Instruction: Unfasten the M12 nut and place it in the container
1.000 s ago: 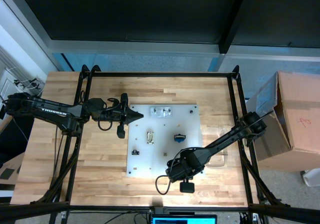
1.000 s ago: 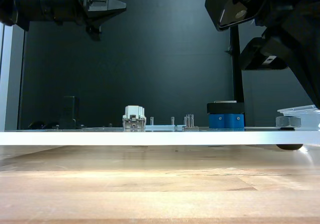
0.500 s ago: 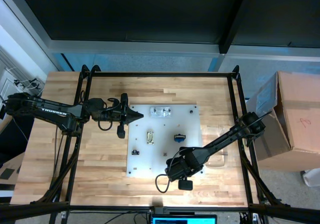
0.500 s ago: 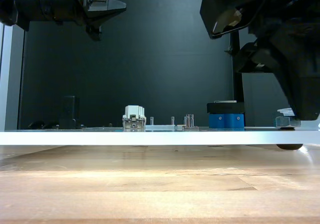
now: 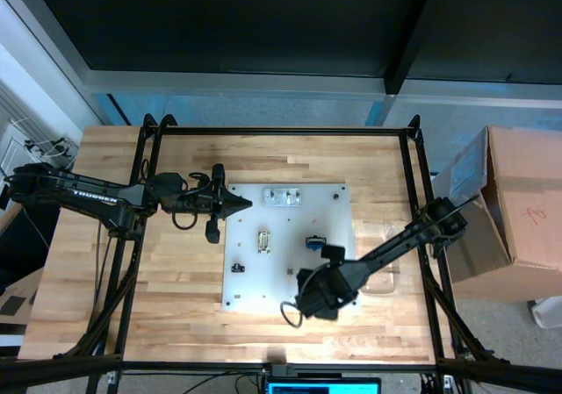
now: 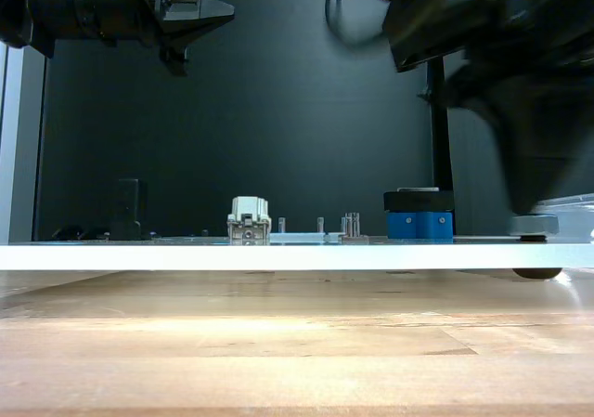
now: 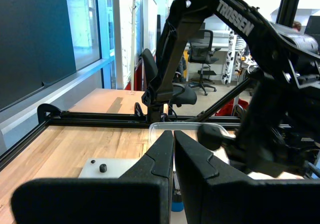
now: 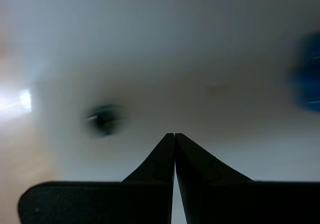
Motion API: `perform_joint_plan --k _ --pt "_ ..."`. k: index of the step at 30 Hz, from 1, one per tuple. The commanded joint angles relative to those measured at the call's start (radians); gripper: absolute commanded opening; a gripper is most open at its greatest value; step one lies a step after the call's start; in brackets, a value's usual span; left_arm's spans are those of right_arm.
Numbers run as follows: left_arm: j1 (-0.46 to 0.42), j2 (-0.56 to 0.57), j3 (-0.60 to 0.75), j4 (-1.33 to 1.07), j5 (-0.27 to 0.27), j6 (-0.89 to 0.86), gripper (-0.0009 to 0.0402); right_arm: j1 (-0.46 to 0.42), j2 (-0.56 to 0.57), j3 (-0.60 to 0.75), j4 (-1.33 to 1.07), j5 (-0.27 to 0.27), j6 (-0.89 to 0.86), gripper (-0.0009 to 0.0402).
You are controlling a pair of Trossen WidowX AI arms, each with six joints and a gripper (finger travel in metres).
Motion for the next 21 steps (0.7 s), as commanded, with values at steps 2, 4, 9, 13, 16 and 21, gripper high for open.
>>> perform_joint_plan --k 2,4,9,13,16,21 --pt "0.000 0.000 0.000 0.000 0.000 0.000 0.0000 0.002 -0.018 0.018 -0.026 -0.013 0.003 0.0000" --pt "0.000 0.000 0.000 0.000 0.000 0.000 0.0000 0.002 -0.026 0.019 -0.025 -0.028 0.003 0.0000" --pt "0.000 0.000 0.000 0.000 0.000 0.000 0.0000 0.002 -0.046 0.030 -0.022 -0.136 0.003 0.0000" --pt "0.000 0.000 0.000 0.001 0.000 0.000 0.0000 0.000 -0.053 0.035 0.017 -0.306 -0.031 0.0000" --pt "0.000 0.000 0.000 -0.001 0.000 0.000 0.0000 0.001 -0.042 0.032 0.064 -0.370 -0.061 0.0000" --pt "0.000 0.000 0.000 0.001 0.000 0.000 0.0000 0.001 0.003 0.032 0.089 -0.375 -0.094 0.0000"
